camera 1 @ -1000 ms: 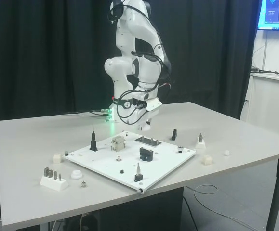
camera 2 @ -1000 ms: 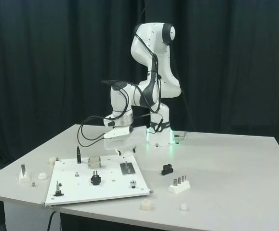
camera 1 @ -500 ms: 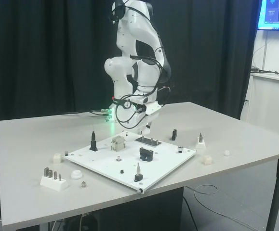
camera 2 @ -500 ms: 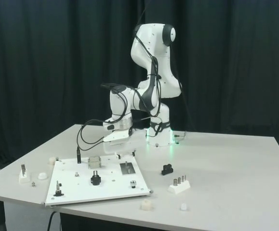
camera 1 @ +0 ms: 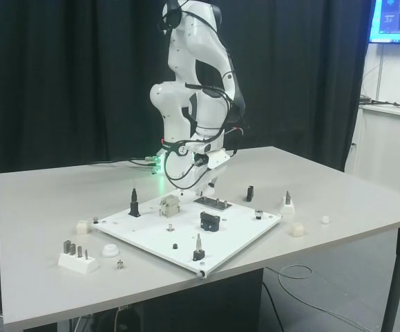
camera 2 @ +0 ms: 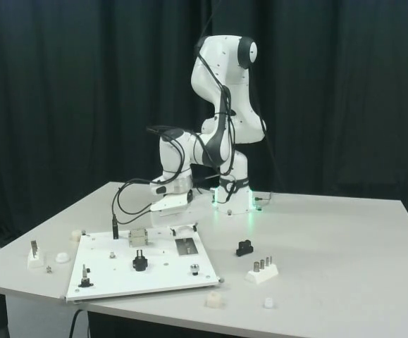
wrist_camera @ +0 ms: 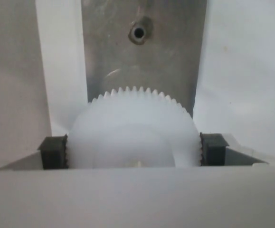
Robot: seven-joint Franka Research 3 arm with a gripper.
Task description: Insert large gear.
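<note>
White and toothed, the large gear [wrist_camera: 133,130] sits clamped between the two black fingertips [wrist_camera: 52,152] of the jaws, above a grey metal plate [wrist_camera: 144,52] with a small hole [wrist_camera: 138,33]. Since a second ago the arm [camera 1: 193,90] has drawn in towards its base, carrying the jaws to the far edge of the white board [camera 1: 186,228] on the counter [camera 1: 41,200]. No writing is legible.
</note>
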